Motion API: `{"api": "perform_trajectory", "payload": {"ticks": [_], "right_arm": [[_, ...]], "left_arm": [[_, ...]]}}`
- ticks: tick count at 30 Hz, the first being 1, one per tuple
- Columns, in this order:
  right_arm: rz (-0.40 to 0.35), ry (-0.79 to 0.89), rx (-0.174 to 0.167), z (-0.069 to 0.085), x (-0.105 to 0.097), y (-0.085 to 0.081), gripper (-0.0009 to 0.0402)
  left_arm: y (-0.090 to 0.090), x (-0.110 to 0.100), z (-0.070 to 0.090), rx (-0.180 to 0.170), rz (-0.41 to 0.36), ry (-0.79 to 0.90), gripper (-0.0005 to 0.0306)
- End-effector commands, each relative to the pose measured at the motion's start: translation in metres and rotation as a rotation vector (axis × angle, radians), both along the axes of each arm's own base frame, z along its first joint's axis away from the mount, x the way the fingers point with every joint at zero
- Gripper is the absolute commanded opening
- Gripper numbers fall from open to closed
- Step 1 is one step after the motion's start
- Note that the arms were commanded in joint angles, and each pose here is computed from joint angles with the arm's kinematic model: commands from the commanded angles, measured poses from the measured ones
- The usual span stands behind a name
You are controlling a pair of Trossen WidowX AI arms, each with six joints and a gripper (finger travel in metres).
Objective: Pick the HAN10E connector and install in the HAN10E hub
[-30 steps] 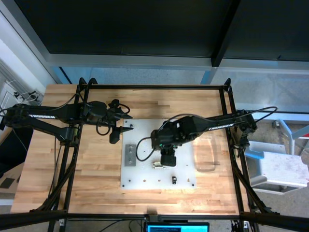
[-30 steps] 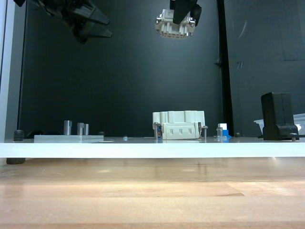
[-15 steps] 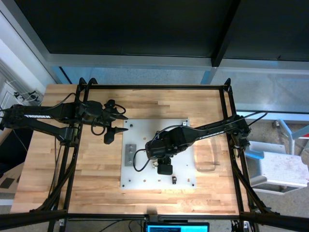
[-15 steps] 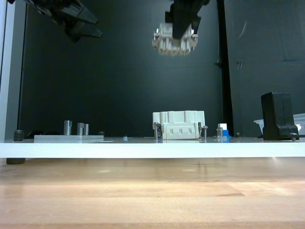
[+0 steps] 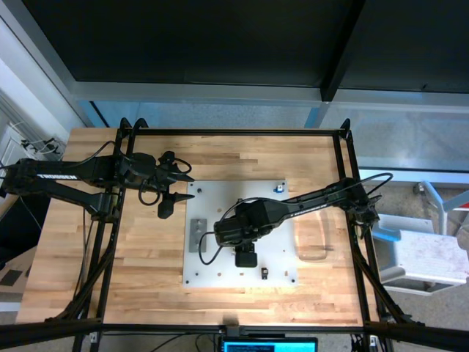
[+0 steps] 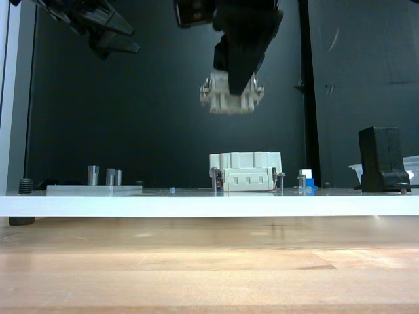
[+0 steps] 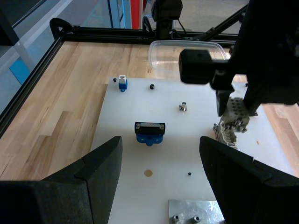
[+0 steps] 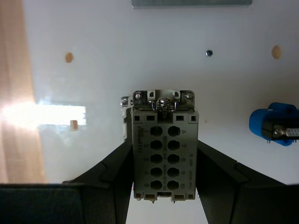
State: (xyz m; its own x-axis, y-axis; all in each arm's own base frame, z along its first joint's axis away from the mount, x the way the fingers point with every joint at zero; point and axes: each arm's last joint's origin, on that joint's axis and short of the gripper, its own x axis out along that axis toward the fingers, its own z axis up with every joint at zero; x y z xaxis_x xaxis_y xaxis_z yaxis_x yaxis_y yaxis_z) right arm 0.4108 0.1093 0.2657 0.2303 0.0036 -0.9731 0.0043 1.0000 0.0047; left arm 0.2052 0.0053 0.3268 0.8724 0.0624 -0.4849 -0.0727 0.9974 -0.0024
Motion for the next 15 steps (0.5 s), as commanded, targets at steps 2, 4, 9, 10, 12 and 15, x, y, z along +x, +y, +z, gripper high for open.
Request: {"api": "perform_trajectory", "payload": {"ticks": [2, 4, 9, 10, 12, 15], "right_arm": [[-0.006, 0.017, 0.002, -0.009, 0.004, 0.002, 0.0114], [-0.003, 0.027, -0.001, -0.015, 0.006, 0.004, 0.0114], [-0.004, 0.024, -0.007, -0.019, 0.005, 0.009, 0.0114], [-0.006, 0.026, -0.008, -0.019, 0.005, 0.009, 0.0114], [0.002, 0.025, -0.008, -0.019, 0.004, 0.012, 0.0114], [0.022, 0.023, -0.024, -0.020, 0.002, 0.019, 0.0114]], "left_arm": [[0.000, 0.000, 0.000, 0.000, 0.001, -0.001, 0.0227], [0.000, 0.000, 0.000, 0.000, 0.001, -0.001, 0.0227], [0.000, 0.000, 0.000, 0.000, 0.001, -0.002, 0.0228], [0.000, 0.000, 0.000, 0.000, 0.001, -0.002, 0.0227], [0.000, 0.000, 0.000, 0.000, 0.001, -0.002, 0.0227], [0.000, 0.000, 0.000, 0.000, 0.001, -0.002, 0.0227]]}}
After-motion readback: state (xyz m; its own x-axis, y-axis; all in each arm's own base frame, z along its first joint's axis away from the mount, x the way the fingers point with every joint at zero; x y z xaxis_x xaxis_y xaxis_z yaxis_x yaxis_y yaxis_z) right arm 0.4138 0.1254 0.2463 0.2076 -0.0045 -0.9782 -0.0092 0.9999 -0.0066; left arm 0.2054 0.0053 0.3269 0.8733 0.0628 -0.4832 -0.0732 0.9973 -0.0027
